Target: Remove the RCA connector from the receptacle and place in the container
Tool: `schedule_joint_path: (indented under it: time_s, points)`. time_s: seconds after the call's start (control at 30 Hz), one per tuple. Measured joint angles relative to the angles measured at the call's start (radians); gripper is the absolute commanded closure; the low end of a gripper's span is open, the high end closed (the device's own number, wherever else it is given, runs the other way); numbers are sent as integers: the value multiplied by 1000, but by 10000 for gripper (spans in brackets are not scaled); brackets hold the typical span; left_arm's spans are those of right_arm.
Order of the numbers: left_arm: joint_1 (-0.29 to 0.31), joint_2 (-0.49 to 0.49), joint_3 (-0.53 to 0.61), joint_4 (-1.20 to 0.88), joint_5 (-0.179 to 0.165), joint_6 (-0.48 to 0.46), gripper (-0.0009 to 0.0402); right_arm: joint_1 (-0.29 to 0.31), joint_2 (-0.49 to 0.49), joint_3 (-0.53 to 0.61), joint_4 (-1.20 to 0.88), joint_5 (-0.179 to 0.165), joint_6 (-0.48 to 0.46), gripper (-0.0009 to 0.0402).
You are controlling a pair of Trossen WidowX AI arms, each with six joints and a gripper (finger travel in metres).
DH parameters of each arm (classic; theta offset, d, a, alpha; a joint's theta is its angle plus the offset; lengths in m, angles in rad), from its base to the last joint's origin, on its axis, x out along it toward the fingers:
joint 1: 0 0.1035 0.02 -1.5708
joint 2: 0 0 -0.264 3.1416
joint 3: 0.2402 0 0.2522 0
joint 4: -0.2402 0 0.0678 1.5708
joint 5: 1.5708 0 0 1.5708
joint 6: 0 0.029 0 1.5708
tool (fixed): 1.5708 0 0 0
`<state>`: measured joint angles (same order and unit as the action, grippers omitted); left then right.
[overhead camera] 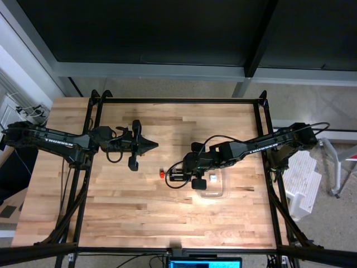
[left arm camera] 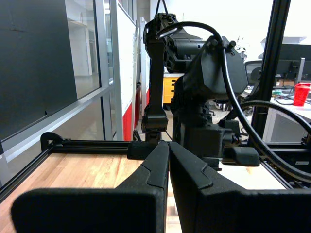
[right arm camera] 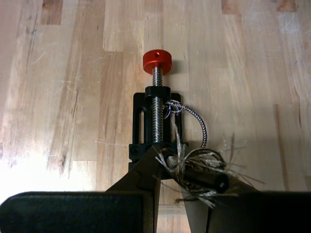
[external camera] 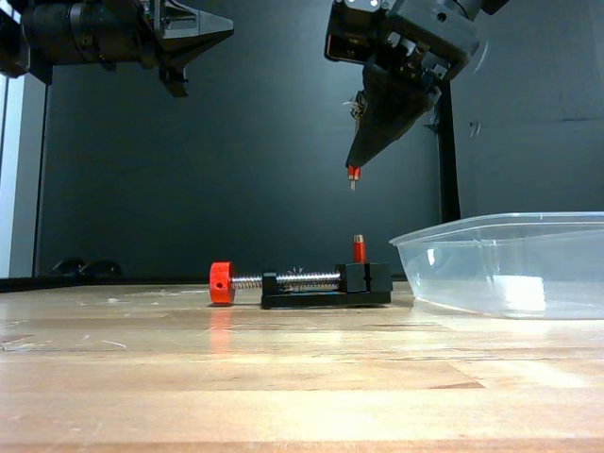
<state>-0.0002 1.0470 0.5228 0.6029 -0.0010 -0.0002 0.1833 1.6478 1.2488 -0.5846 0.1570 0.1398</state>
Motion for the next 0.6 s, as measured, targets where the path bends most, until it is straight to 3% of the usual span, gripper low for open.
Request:
schedule_joint_path:
  time_s: [0.27,0.6]
  points:
    - [0,0,0,0,0,0,393,8,-25,-6,-55,0,-30,393]
    - [0,0,0,0,0,0,393,29,-171,-142,-60,-1,-2,393]
